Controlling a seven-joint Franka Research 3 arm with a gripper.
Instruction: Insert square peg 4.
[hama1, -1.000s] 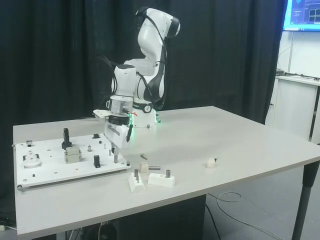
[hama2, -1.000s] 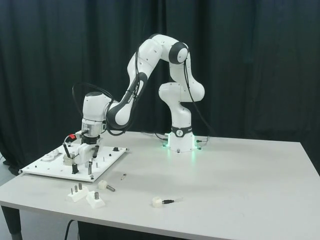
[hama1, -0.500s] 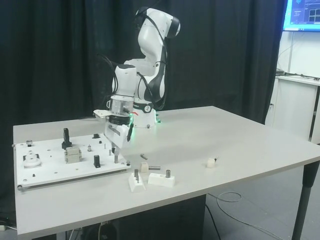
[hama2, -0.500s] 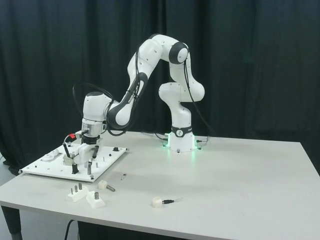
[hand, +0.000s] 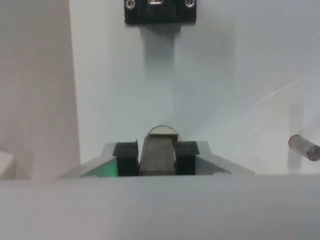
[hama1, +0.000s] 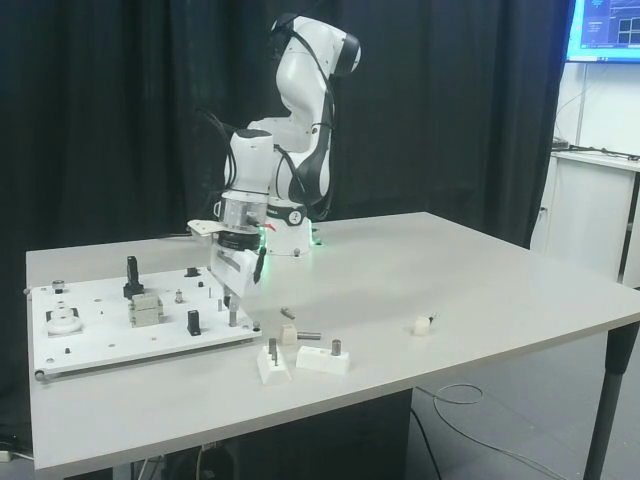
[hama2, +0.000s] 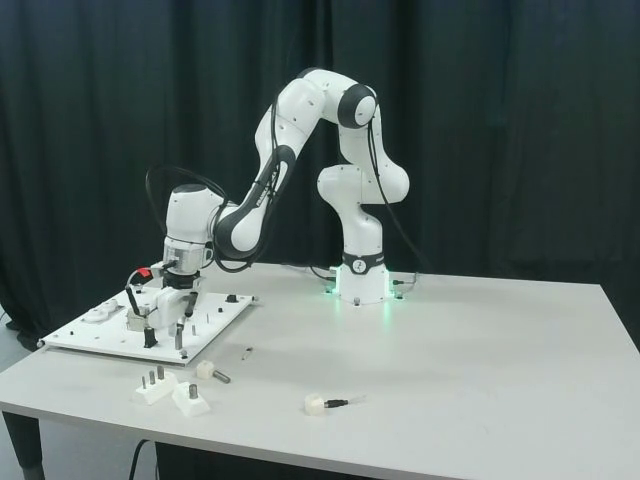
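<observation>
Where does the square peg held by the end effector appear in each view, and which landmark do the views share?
Wrist view: square peg at lower centre, clamped between the black fingers.
First room view: peg under the end effector, left of centre.
Second room view: peg at left.
Shared landmark: white board.

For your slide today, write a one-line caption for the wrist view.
The gripper holds a square peg between its black fingers just above the white board.

Black curtain (hama2: 500, 130) behind grey table (hama2: 480, 370); white cabinet (hama1: 590, 215)
</observation>
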